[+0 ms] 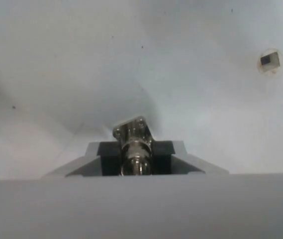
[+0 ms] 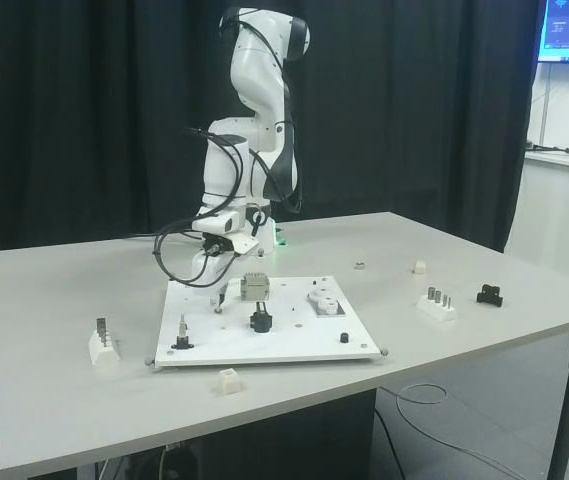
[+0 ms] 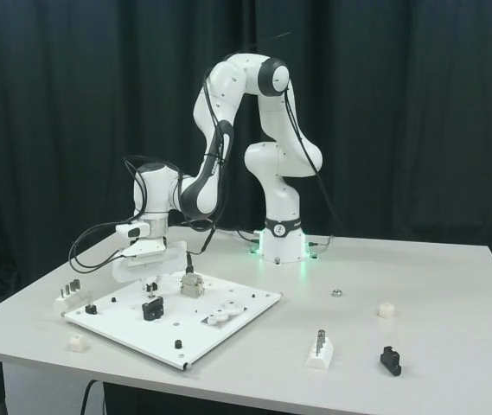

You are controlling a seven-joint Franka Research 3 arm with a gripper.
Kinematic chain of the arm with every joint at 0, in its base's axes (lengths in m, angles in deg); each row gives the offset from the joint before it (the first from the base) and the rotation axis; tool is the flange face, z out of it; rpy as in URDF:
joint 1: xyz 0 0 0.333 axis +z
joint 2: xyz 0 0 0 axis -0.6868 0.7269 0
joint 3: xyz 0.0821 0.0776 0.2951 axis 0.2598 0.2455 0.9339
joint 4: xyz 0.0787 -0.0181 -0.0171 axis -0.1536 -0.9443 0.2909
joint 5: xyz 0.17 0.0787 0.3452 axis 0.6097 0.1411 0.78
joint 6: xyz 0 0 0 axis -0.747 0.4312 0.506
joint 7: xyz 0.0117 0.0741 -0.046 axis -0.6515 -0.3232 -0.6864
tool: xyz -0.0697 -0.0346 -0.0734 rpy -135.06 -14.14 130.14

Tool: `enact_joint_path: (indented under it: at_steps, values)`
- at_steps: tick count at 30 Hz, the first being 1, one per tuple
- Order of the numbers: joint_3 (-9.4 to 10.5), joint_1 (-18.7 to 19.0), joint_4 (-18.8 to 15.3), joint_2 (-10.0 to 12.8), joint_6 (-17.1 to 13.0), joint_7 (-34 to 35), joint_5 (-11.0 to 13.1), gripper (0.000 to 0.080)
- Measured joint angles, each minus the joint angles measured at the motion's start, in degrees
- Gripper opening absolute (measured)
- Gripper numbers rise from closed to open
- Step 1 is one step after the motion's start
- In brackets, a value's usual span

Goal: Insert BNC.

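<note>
Under the wrist camera: I see the BNC connector, a metal barrel with a square flange, lying between the two fingers of the claw, above the white board.
Claw, wrist view: the fingers sit close on either side of the barrel; I cannot tell from here whether they press on it.
Wrist view, far corner: a small round hole with a black inset marks the board.
First room view: the white arm bends down over the back of the board on the grey tabletop; the claw hangs just above the board, beside a small grey block.
Second room view: the claw hovers low over the board's rear part, near the block; the connector is too small to make out.
Tabletop, second room view: a black clip and a white holder with pins lie well apart from the board.
</note>
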Motion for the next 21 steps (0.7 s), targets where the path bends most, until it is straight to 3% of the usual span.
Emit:
enact_joint_path:
  at_steps: [21]
  values:
    - [0.14, 0.02, 0.08, 0.46, -0.38, -0.81, 0.4, 0.0121]
